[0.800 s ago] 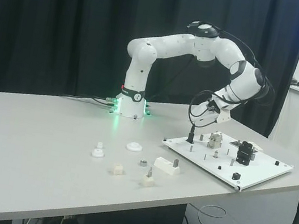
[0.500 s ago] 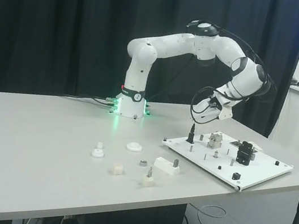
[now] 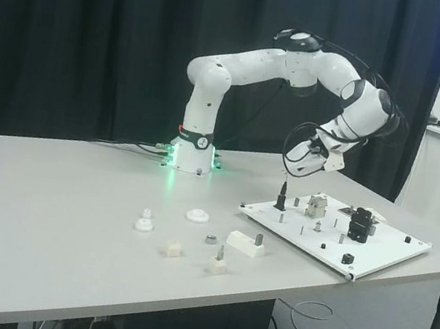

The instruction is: Pick bolt 4.

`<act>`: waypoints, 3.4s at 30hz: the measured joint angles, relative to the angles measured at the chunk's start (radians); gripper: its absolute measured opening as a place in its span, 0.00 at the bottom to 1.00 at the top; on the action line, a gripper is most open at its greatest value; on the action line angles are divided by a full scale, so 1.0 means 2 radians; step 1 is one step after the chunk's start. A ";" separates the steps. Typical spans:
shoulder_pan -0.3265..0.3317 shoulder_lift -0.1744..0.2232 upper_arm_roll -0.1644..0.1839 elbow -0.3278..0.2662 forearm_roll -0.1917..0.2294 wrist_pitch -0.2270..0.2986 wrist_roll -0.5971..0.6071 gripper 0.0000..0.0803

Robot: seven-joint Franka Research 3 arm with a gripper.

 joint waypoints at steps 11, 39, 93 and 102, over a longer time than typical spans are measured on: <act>0.000 -0.001 -0.008 -0.001 0.001 0.010 0.000 1.00; -0.057 -0.003 -0.024 -0.019 0.031 0.149 -0.075 1.00; -0.266 0.035 0.041 -0.068 0.283 0.274 -0.406 1.00; -0.268 0.036 0.062 -0.075 0.289 0.303 -0.409 1.00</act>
